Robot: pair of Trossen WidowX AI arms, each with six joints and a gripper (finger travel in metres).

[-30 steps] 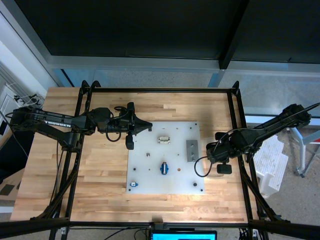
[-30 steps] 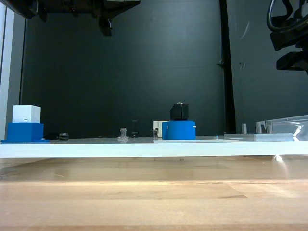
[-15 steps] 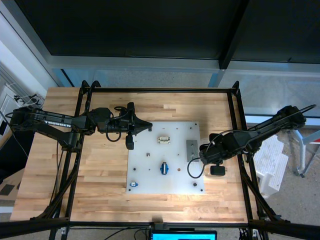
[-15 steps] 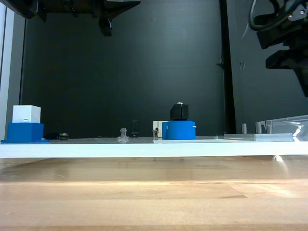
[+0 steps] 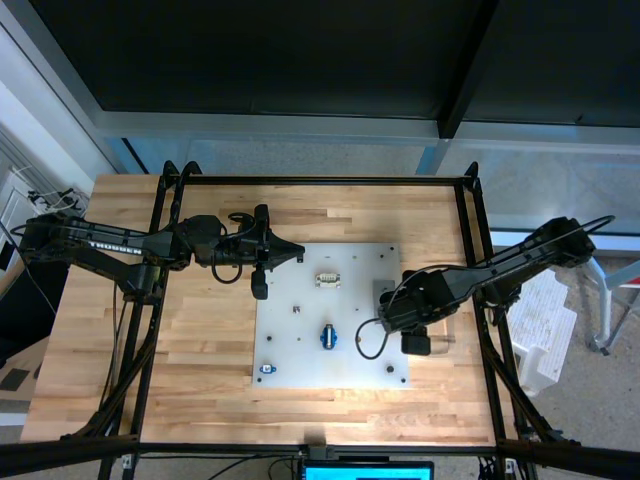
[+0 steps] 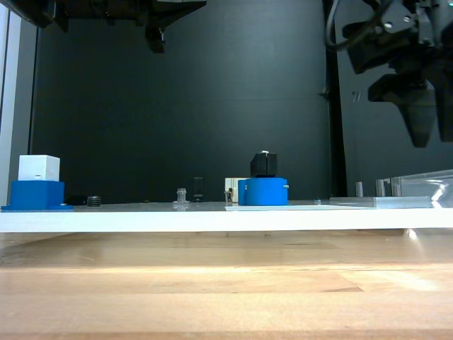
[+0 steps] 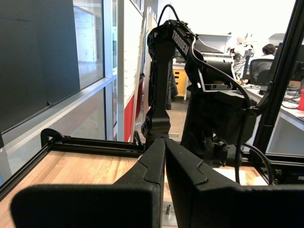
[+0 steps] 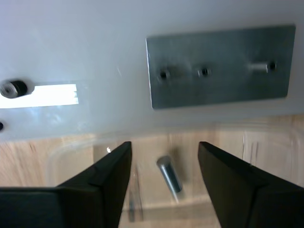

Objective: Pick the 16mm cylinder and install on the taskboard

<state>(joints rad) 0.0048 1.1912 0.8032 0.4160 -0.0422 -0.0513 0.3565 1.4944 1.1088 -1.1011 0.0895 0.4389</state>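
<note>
The 16mm cylinder point(image 8: 169, 175), a short grey metal peg, lies in a clear plastic tray point(image 8: 76, 164) just off the taskboard's point(image 8: 95, 42) edge. My right gripper point(image 8: 165, 148) hovers open above it, one black finger on each side, touching nothing. From above, the right gripper point(image 5: 420, 322) hangs over the right edge of the white taskboard point(image 5: 300, 340), beside the grey metal block point(image 5: 381, 293). In the low view the right gripper point(image 6: 422, 131) is well above the board. My left gripper point(image 5: 292, 252) is parked at the board's far-left corner, shut and empty, its fingers point(image 7: 156, 161) pressed together.
The grey metal block point(image 8: 221, 66) has small holes and one peg point(image 8: 259, 67) standing in it. A blue fitting point(image 5: 328, 337) and a beige connector point(image 5: 326, 279) sit on the board. A blue base with a white cube point(image 6: 37, 185) stands at the left. A black frame rails the table.
The right arm has swung left and towards the near edge, from beside the table's right rail to over the board's right edge, and has come lower. The left arm has not moved.
</note>
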